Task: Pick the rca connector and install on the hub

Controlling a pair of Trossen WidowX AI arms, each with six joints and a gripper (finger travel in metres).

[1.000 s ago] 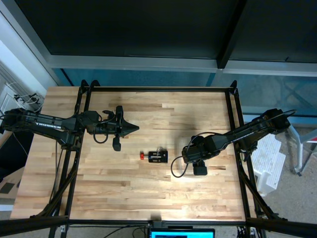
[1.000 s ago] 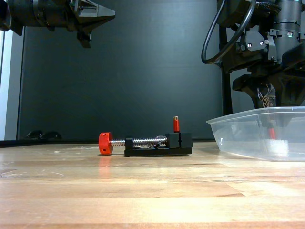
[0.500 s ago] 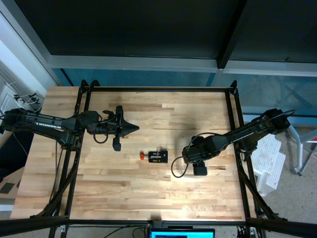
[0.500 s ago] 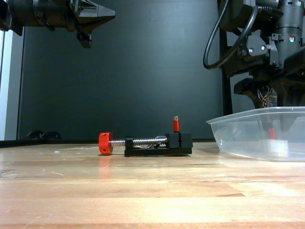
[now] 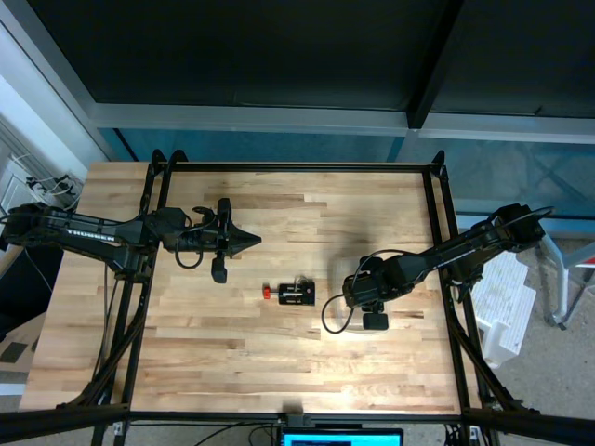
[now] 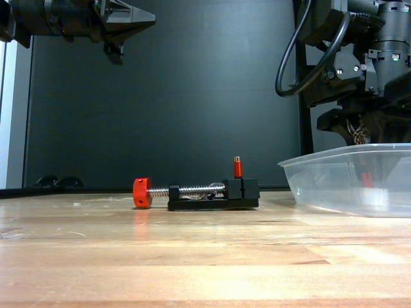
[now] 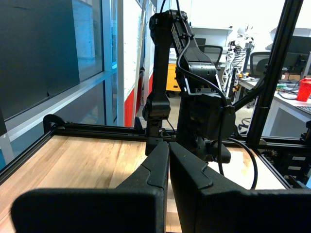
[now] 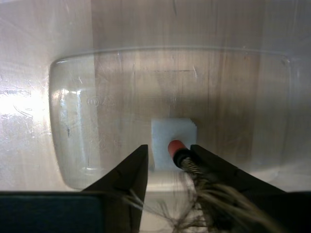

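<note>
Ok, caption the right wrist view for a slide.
Right gripper over clear tray, fingers open astride the rca connector by a white cube; left gripper aloft at table's left.

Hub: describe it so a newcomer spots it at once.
On the light wooden table, between the raised, shut left gripper and the open right gripper above the clear plastic tray, lies the hub, a small black block. Only it carries a red knob on a silvery threaded rod.
</note>
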